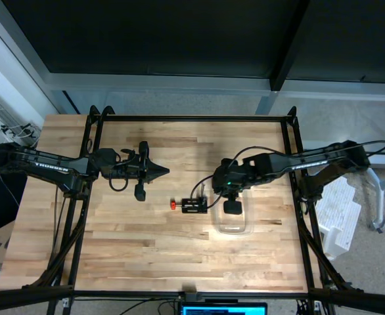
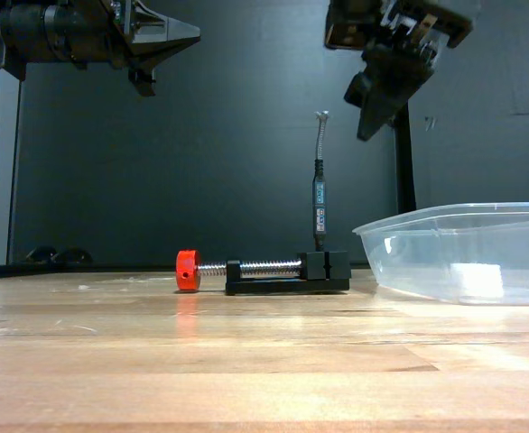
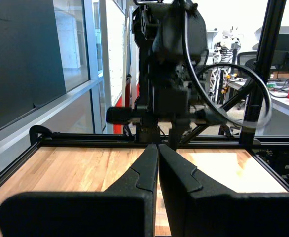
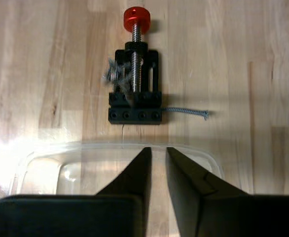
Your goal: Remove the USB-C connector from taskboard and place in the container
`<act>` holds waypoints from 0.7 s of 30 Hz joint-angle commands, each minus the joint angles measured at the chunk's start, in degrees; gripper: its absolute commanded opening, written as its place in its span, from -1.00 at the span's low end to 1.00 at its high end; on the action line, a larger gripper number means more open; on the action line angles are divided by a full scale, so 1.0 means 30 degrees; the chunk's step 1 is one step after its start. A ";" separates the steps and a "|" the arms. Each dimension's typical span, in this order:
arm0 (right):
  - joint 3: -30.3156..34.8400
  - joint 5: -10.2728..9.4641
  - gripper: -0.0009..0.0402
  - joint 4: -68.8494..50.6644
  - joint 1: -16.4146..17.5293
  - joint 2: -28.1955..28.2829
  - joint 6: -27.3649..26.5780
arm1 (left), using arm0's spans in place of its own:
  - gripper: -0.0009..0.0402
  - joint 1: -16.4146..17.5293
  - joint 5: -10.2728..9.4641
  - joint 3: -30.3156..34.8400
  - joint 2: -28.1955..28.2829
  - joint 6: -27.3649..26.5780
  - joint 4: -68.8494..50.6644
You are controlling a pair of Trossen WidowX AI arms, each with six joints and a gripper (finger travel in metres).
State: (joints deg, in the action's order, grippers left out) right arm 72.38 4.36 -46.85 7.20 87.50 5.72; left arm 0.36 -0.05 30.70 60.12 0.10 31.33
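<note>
The taskboard (image 1: 192,206), a small black screw vise, lies on the wooden table (image 1: 146,256) near its middle, with its orange-red knob (image 1: 173,205) at the 9 o'clock end in the high view; the USB-C connector (image 2: 320,203) stands upright in the clamp block at the 3 o'clock end, still seated, with a short grey braided stub fraying at its top; pale marks on its dark body cannot be read. The container (image 1: 236,228), a clear shallow tray, sits just beside the vise at about 4 o'clock from it, not touching; a small white piece (image 2: 477,280) lies inside it. The right gripper (image 1: 232,207) hangs above the tray's 12 o'clock half, well clear of the table and pointing down; in its wrist view its fingers (image 4: 134,173) are parted by a narrow gap and grasp nothing, aimed over the tray's rim toward the vise. The left gripper (image 1: 163,171) is held high over the table at about 10 o'clock from the vise, well apart from it, pointing toward 3 o'clock; its fingers (image 3: 139,173) are clenched tip to tip, empty. White lettering on the left arm (image 1: 45,165) reads "TROSSEN"; the lettering on the right arm (image 1: 304,164) is too small to read.
</note>
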 commanded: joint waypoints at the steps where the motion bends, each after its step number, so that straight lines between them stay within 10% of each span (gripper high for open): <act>1: 0.0750 0.0138 -0.53 -0.0029 0.0233 0.0874 0.0131 | -0.96 0.0000 0.0007 0.0000 0.0000 0.0007 0.0007; 21: 0.3956 0.0211 -0.19 -0.0787 0.0532 0.5289 -0.0102 | -0.96 0.0000 0.0007 0.0000 0.0000 0.0007 0.0007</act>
State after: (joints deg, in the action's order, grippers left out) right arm 84.25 4.97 -49.65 8.80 102.94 5.45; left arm 0.36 -0.03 30.68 60.10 0.12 31.35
